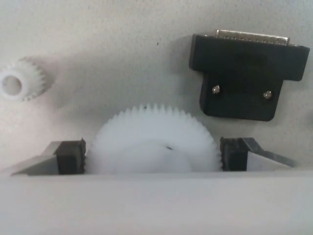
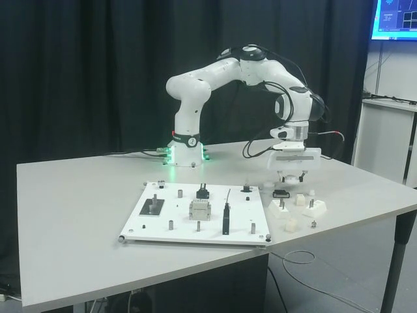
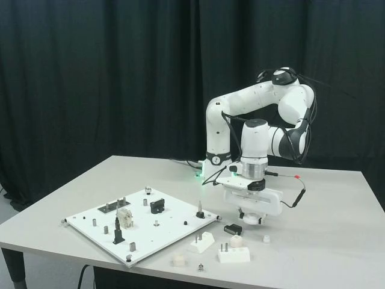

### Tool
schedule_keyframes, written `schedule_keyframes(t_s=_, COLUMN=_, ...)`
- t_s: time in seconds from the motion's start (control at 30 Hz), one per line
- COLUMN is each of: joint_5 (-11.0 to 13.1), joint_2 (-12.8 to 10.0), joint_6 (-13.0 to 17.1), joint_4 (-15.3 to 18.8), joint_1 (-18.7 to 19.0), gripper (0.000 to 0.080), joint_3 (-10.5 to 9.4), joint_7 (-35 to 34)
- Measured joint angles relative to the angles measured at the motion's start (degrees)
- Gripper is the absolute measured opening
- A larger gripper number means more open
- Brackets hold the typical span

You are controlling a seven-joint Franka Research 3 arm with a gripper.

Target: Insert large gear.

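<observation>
1. Grey desk point(image 2: 71, 215), carrying a white board point(image 2: 176, 222) of pegs and fixtures near its front edge.
2. White arm point(image 2: 195, 85), bolted near the back edge, bent over and reaching down beside the board.
3. Tool point(image 1: 152, 155), just above the desk; fingers point(image 1: 68, 156) apart, one at each side of the large gear, contact with the teeth not clear.
4. Large gear point(image 1: 154, 142), white, between the fingers, off the board.
5. Black connector point(image 1: 247, 73), lying on the desk near the gear.
6. Small gear point(image 1: 22, 81), white, lying on the desk apart from the large one.
</observation>
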State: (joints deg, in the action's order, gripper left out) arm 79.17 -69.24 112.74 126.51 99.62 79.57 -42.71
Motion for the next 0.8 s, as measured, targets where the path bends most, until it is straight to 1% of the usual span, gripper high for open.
schedule_keyframes(t_s=0.3, joint_5=-0.01, joint_2=0.0, joint_6=0.31, joint_4=-0.01, joint_1=-0.08, gripper=0.0598, joint_3=0.04, joint_7=0.0)
schedule_keyframes(t_s=0.47, joint_5=-0.02, joint_2=-0.01, joint_6=1.07, joint_4=-0.02, joint_1=-0.3, gripper=0.0598, joint_3=0.08, joint_7=-0.12)
schedule_keyframes(t_s=0.63, joint_5=-0.31, joint_2=-0.03, joint_6=3.0, joint_4=-0.03, joint_1=-0.77, gripper=0.0598, joint_3=0.19, joint_7=-0.12)
schedule_keyframes(t_s=0.8, joint_5=-1.96, joint_2=-0.03, joint_6=5.72, joint_4=-0.22, joint_1=-1.71, gripper=0.0598, joint_3=0.48, joint_7=-0.11)
